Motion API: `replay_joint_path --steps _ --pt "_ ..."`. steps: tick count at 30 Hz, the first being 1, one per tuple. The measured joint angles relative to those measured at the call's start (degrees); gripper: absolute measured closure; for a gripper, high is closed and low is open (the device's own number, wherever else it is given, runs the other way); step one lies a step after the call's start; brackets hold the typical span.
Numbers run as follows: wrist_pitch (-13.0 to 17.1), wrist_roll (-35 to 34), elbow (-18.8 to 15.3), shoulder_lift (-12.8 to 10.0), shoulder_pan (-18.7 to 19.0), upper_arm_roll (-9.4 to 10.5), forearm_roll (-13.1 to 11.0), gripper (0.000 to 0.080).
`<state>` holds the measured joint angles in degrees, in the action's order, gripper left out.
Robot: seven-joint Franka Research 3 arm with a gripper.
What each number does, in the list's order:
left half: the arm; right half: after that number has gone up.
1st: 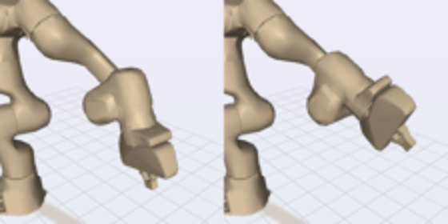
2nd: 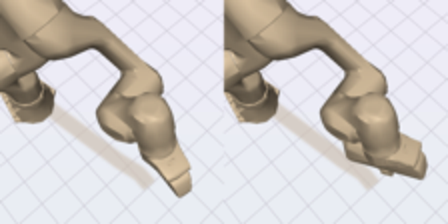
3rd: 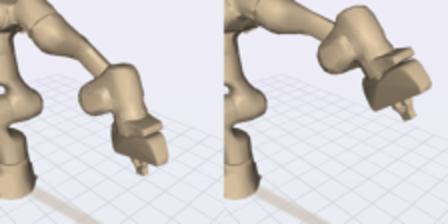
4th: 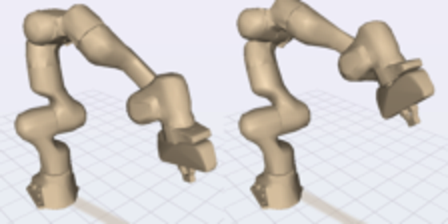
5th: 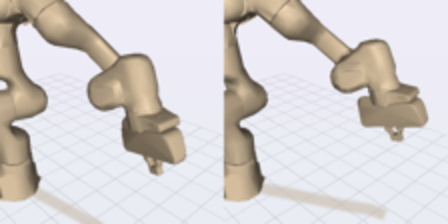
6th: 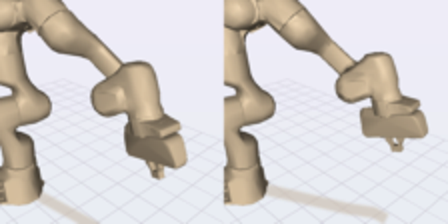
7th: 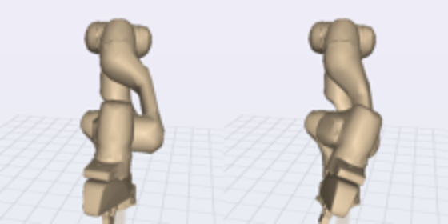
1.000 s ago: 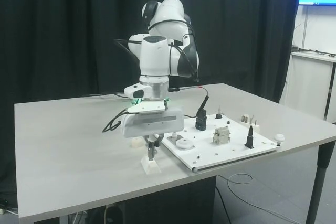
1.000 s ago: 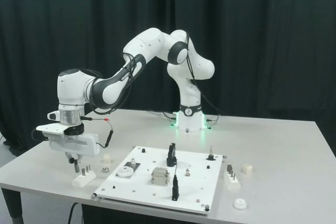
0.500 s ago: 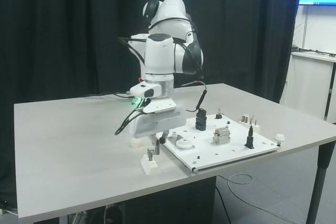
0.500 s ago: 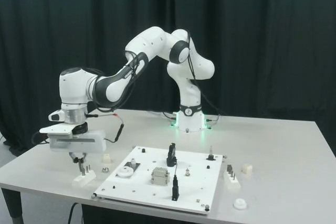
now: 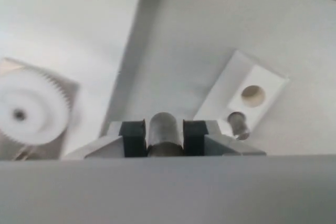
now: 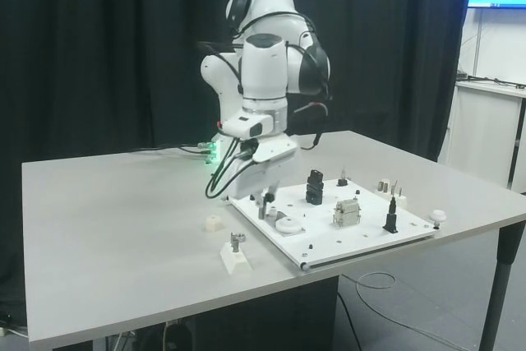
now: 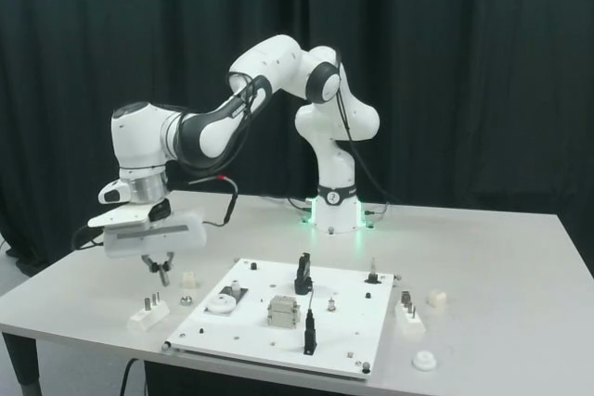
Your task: Insert round peg 4.
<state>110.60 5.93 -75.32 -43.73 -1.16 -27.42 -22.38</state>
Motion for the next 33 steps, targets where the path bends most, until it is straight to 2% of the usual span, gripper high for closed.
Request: replay_joint_path --steps 5,18,33 --pt "-1.3 0.1 -0.8 1.6 0.9 -0.01 1.1 0.0656" --pt "-1.2 1.6 -5.6 6.0 3.8 -0.01 4.3 0.0656" --pt "-0.3 1.8 -11.0 9.1 6.7 -0.01 6.8 0.0656"
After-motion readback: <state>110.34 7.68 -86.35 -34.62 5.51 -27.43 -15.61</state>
